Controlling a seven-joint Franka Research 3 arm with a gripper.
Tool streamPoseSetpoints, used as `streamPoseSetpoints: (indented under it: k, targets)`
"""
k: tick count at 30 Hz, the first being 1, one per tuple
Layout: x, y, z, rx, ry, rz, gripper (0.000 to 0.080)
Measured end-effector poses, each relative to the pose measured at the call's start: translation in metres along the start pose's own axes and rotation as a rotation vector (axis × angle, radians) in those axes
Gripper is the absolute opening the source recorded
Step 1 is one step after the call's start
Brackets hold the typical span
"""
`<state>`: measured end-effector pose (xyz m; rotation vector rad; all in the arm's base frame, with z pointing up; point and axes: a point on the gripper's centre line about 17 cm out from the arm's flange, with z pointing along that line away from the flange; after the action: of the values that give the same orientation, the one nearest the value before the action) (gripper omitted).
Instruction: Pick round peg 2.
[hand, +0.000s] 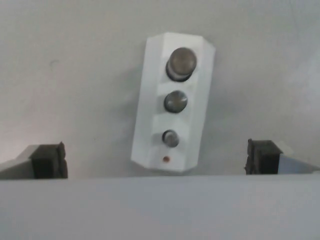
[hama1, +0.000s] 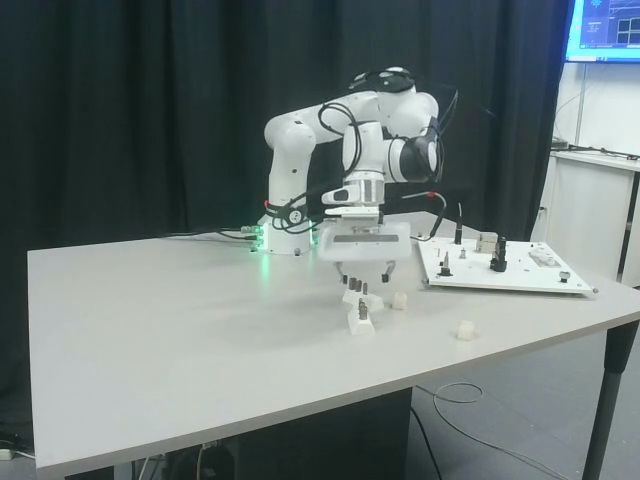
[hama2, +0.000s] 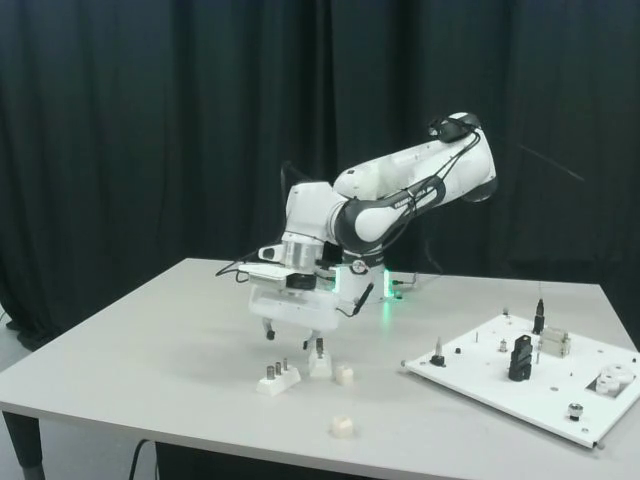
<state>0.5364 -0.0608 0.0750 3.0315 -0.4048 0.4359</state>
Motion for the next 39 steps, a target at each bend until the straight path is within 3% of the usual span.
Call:
streamPoseSetpoints:
  k: [11,22,39]
  targets:
    - [0.003,0.009,0.014,0.003,-0.015,-0.011,0.0800]
    - [-0.007,0.009,0.029,0.021,-0.058,0.009,0.0800]
    - [-0.008,0.010,0.039,0.051,-0.101,0.050,0.0800]
